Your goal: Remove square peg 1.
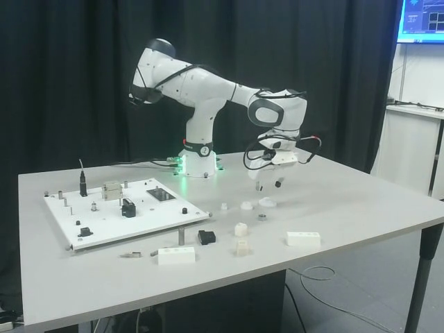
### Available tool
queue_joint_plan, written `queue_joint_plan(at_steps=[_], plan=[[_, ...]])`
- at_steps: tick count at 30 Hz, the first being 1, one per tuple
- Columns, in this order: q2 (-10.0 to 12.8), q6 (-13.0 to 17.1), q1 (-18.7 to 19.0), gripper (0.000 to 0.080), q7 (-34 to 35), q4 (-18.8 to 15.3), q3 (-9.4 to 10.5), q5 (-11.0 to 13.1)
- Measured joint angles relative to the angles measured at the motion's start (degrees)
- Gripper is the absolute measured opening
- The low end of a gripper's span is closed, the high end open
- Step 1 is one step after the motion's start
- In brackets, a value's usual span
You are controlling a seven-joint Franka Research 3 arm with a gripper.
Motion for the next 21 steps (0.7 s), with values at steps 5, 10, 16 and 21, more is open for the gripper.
queue_joint_plan(at_steps=[5, 10, 16, 21], plan=[[0.11, -1.57, -0.58, 0.08, -0.21, 0.45, 0.62, 0.0], [0.46, -4.17, -1.77, 0.08, -1.22, 1.08, 1.39, 0.0], [1.57, -8.15, -4.61, 0.08, -3.67, 1.53, 2.92, 0.0], [2.95, -11.21, -8.08, 0.08, -6.43, 1.63, 4.46, 0.0]])
